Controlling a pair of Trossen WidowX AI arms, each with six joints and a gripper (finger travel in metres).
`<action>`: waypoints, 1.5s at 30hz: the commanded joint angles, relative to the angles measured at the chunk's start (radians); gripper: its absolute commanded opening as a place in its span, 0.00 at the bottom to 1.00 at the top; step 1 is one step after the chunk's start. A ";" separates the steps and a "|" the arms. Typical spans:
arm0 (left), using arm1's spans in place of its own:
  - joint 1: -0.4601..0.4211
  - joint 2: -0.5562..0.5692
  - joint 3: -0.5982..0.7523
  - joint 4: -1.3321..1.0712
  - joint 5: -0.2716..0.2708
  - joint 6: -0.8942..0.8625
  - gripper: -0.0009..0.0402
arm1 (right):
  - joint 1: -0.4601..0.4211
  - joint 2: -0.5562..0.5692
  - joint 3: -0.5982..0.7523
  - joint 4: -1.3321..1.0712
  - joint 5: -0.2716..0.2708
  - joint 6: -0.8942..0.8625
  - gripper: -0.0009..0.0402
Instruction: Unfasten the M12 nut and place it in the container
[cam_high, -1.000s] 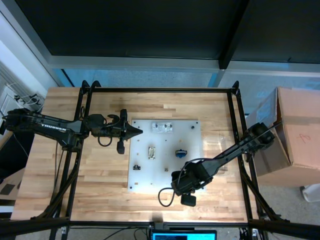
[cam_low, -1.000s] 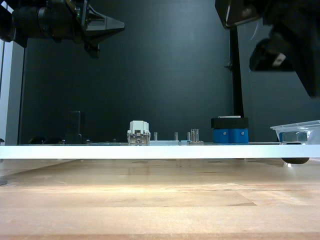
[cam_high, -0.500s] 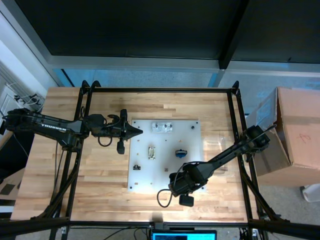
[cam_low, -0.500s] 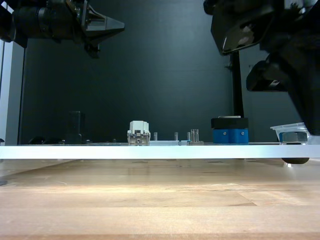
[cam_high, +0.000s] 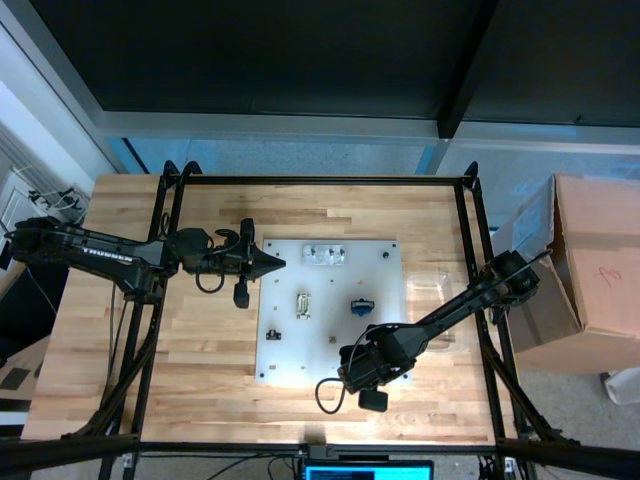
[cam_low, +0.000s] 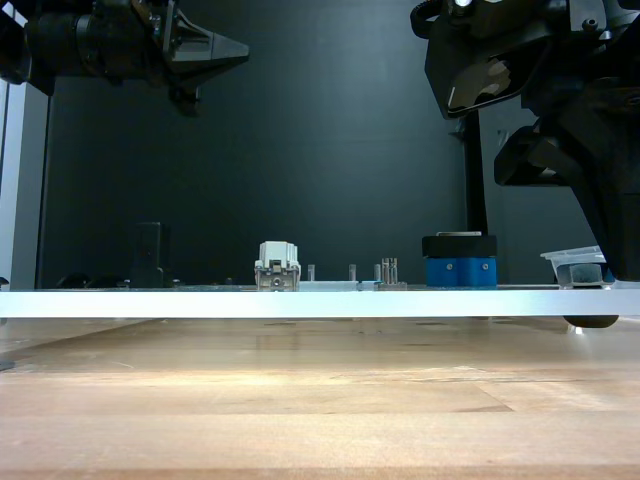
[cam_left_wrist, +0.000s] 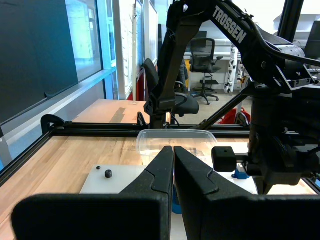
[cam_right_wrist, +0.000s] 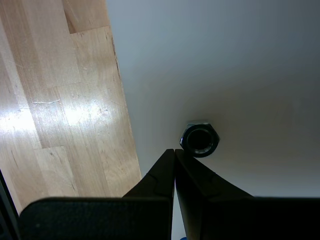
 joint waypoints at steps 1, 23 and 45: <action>0.000 0.000 0.000 0.000 0.000 0.000 0.02 | -0.001 -0.001 0.000 0.000 0.006 0.001 0.02; 0.000 0.000 0.000 0.001 0.000 0.000 0.02 | 0.007 -0.082 0.049 -0.131 0.012 0.059 0.02; 0.000 0.000 0.000 0.000 0.000 0.000 0.02 | 0.004 0.017 0.027 -0.006 -0.027 0.021 0.02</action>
